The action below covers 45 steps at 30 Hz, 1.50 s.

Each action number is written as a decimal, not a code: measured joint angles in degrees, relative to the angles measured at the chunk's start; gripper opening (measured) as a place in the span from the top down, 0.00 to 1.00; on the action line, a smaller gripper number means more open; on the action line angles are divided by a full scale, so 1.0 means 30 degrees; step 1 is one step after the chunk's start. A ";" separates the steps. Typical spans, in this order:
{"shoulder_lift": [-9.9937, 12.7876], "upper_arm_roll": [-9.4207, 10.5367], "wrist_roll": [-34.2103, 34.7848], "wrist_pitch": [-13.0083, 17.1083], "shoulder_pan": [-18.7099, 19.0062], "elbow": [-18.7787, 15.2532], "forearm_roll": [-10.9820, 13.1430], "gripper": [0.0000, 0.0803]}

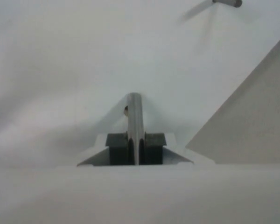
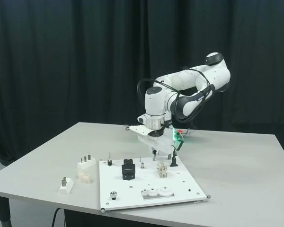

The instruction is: Insert round peg 2.

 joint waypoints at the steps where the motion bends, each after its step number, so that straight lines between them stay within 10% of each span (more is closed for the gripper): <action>1: 0.0000 -0.0003 0.0000 -0.0003 -0.0010 0.0000 0.0000 0.91; 45: -0.0055 -0.0144 -0.0002 -0.0532 -0.0386 0.0132 0.0352 0.91</action>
